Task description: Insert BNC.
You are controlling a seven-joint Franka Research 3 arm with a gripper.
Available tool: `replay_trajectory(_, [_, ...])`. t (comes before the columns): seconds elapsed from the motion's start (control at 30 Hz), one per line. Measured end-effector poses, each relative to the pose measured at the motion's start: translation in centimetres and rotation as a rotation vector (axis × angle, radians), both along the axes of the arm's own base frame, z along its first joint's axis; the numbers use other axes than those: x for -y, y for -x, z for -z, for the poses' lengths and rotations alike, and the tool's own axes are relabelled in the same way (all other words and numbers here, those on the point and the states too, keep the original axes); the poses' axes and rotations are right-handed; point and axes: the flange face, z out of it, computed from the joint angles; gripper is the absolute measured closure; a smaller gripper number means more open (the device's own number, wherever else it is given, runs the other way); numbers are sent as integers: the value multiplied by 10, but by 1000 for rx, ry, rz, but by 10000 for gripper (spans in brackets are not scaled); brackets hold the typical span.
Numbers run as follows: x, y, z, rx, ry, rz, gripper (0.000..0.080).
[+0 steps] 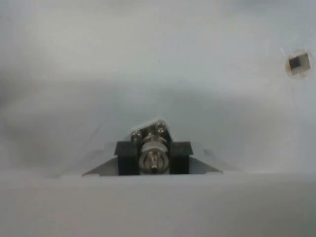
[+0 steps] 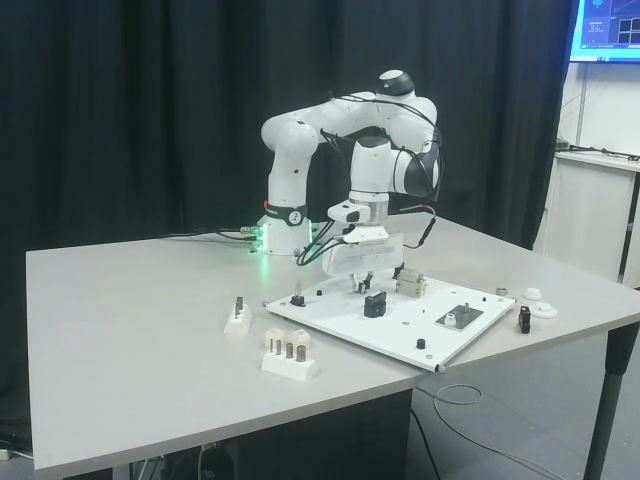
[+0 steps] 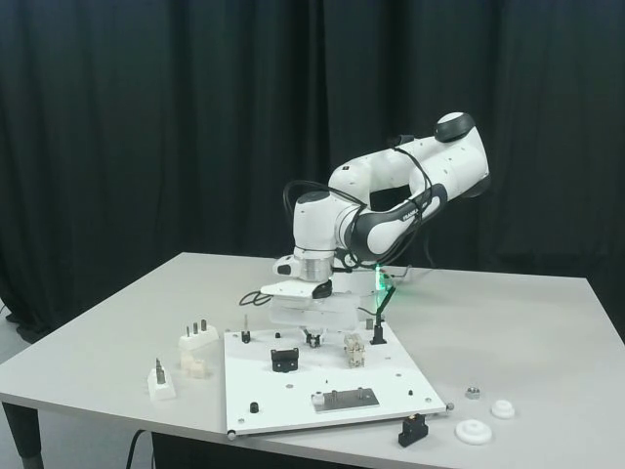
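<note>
One white arm [image 2: 340, 130] stands bolted near the far edge of the grey bench [image 2: 130, 310], and its tool [image 2: 362, 283] hangs low over the far part of a single white board [image 2: 400, 325] that lies at the near edge of the bench. In the wrist view the two black fingers [image 1: 127, 157] sit on either side of one metal BNC connector [image 1: 152, 154], clamped on it; the connector's round barrel faces the camera, so its long axis runs along the tool's own downward axis, roughly upright to the board. The board surface below it is bare and white, with one small dark square [image 1: 298, 62] well apart from the connector. On the board the second room view shows one black block [image 3: 284, 361], one metal fixture [image 3: 354, 350] just beside the tool, one flat grey plate [image 3: 343, 399] near the board's front edge, and a few small black studs, one of them [image 3: 254, 405] near the front edge. Off the board, toward one end of the bench, stand three small white holders with pins [image 3: 198, 335] [image 3: 161, 380] [image 3: 197, 365]; past the board's other end lie two white discs [image 3: 473, 430] [image 3: 503, 409], one small nut [image 3: 471, 394] and one black clip [image 3: 414, 429] at the bench's near edge. The rest of the bench on both sides of the board is open grey surface
</note>
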Motion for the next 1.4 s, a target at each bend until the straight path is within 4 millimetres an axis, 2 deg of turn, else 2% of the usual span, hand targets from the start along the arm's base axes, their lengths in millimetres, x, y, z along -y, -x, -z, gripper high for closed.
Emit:
replay_trajectory(0.43, [0, 0, 0, -2, 1, -135, 677])
replay_trajectory(0.73, [1, 1, 0, -1, 0, -143, 677])
replay_trajectory(1.4, [1, 1, 0, 9, -15, 234, 677])
